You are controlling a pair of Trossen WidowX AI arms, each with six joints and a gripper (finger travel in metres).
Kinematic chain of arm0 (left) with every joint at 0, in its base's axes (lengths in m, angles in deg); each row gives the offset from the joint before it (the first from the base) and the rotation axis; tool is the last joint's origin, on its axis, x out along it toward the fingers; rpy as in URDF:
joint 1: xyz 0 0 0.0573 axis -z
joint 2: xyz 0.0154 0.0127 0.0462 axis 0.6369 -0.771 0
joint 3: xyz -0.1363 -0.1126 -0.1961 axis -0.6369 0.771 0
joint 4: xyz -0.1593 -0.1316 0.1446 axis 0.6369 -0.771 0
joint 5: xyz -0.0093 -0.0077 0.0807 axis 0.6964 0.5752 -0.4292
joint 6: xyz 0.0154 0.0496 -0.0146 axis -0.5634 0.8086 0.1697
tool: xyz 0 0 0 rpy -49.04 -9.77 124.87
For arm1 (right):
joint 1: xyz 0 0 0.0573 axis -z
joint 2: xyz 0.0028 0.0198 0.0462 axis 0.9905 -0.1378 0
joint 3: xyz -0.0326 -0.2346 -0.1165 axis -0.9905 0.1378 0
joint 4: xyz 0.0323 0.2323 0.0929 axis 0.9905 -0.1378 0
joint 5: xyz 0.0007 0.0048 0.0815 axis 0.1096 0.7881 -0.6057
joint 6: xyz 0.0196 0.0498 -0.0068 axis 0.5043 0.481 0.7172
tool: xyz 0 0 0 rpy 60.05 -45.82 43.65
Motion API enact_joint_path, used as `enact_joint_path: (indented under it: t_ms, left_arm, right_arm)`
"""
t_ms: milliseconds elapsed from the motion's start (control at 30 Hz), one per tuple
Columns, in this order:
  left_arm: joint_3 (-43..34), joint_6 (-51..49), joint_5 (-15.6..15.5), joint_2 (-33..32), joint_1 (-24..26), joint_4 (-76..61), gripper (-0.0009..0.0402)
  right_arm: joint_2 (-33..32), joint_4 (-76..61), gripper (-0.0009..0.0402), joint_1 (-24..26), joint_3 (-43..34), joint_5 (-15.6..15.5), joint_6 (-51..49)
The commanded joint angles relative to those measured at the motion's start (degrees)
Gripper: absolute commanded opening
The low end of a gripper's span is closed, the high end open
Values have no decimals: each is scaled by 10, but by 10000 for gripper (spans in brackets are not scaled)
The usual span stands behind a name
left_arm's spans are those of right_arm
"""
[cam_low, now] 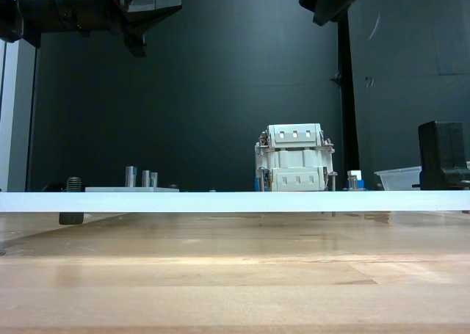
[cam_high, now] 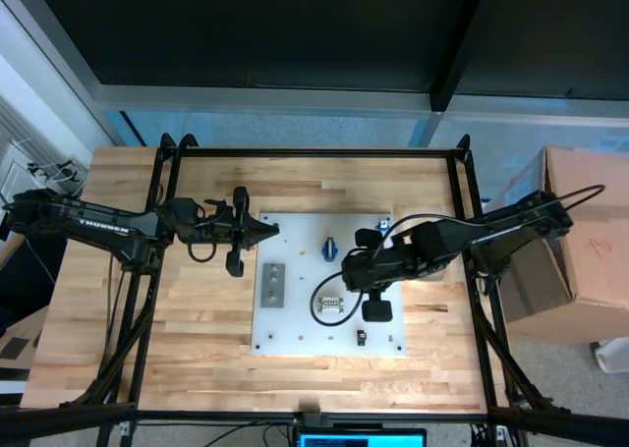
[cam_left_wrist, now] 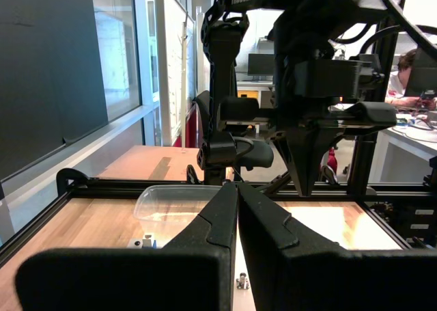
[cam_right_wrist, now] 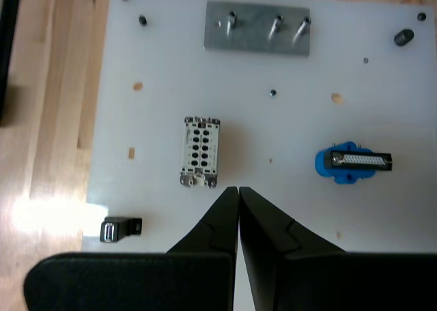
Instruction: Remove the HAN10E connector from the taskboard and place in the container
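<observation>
Right hand (cam_right_wrist: 237, 188) closed near seated HAN10E connector (cam_right_wrist: 201, 151), left hand (cam_left_wrist: 237, 184) closed, facing container (cam_left_wrist: 171, 200)

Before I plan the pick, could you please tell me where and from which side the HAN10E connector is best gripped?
Probably from above, pinching the two long flat sides of the HAN10E connector, which sits upright in its seat on the taskboard. The right gripper, shut, hovers above the board beside it; the left gripper, shut, hangs over the board's left edge.
</observation>
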Motion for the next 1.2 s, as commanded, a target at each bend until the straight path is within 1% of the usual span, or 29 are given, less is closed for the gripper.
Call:
enact_joint_path:
  t_ms: [33,100,200,267,500,833,933,1067,1200]
  left_arm:
    - [0,0,0,0,0,0,0]
    - [0,0,0,0,0,0,0]
    - [0,0,0,0,0,0,0]
    - [0,0,0,0,0,0,0]
    - [0,0,0,0,0,0,0]
    - [0,0,0,0,0,0,0]
    - [0,0,0,0,0,0,0]
    - [0,0,0,0,0,0,0]
    - [0,0,0,0,0,0,0]
  right_arm:
    - [-32,-40,2,0,-52,-1,0]
    - [-47,-57,9,0,-74,-2,1]
    - [-67,-75,27,1,-99,-16,3]
    - [-76,-80,42,1,-110,-15,3]
    - [-86,-82,95,1,-112,-15,18]
    - [-86,-82,212,1,-111,-15,35]
    - [-86,-82,241,1,-111,-15,39]
    - [-96,-83,265,1,-111,-15,47]
    - [-116,-82,276,1,-111,-16,48]
